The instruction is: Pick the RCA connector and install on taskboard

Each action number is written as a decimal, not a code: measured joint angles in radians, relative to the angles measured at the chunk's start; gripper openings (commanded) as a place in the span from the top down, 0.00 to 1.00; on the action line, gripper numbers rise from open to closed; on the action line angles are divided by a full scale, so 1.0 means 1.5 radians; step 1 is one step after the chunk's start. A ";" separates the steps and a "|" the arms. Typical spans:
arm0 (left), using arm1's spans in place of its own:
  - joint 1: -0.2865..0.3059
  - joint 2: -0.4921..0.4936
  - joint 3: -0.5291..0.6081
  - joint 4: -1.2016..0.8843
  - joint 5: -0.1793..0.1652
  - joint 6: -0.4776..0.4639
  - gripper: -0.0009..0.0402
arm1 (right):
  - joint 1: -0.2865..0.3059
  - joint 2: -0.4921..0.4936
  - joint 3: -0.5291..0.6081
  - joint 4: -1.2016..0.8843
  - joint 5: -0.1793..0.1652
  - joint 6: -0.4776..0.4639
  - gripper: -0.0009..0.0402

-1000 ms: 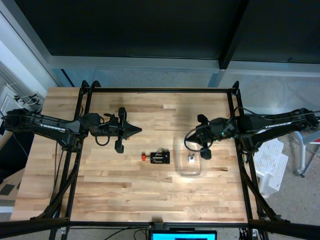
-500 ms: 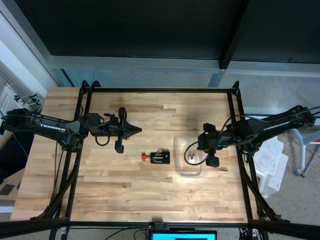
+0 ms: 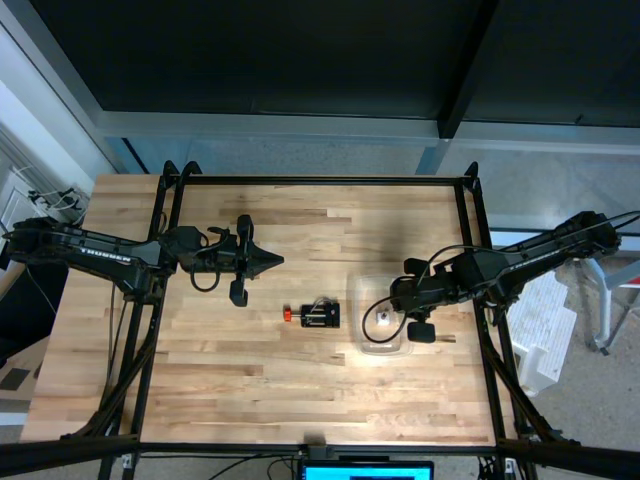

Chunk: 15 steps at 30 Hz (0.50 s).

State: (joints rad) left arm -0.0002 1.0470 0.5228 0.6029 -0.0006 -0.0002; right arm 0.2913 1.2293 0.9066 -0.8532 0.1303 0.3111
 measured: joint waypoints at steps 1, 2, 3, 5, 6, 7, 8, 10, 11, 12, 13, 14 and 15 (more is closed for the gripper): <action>0.000 0.000 0.000 0.000 0.000 0.000 0.98 | 0.000 0.003 0.000 0.003 0.000 0.001 0.75; 0.000 0.000 0.000 0.000 0.000 0.000 0.98 | 0.001 0.005 0.000 0.005 0.000 0.001 0.72; 0.000 0.000 0.000 0.000 0.000 0.000 0.98 | 0.001 0.009 0.000 0.006 0.000 0.001 0.70; 0.000 0.000 0.000 0.000 0.000 0.000 0.98 | 0.002 0.014 -0.001 0.006 0.004 0.005 0.66; 0.000 0.000 0.000 0.000 0.000 0.000 0.98 | 0.002 0.016 -0.001 0.006 0.005 0.007 0.64; 0.000 0.000 0.000 0.000 0.000 0.000 0.98 | 0.002 0.016 -0.002 0.008 0.006 0.009 0.62; 0.000 0.000 0.000 0.000 0.000 0.000 0.98 | 0.002 0.016 -0.005 0.009 0.008 0.012 0.61; 0.000 0.000 0.000 0.000 0.000 0.000 0.98 | 0.002 0.016 -0.011 0.012 0.016 0.017 0.59; 0.000 0.000 0.000 0.000 0.000 0.000 0.98 | 0.002 0.016 -0.014 0.014 0.018 0.017 0.58; 0.000 0.000 0.000 0.000 0.000 0.000 0.98 | 0.002 0.017 -0.018 0.017 0.018 0.019 0.57; 0.000 0.000 0.000 0.000 0.000 0.000 0.98 | 0.003 0.019 -0.022 0.019 0.018 0.020 0.57; 0.000 0.000 0.000 0.000 0.000 0.000 0.98 | 0.003 0.023 -0.025 0.022 0.018 0.021 0.57; 0.000 0.000 0.000 0.000 0.000 0.000 0.98 | 0.003 0.028 -0.028 0.031 0.018 0.022 0.56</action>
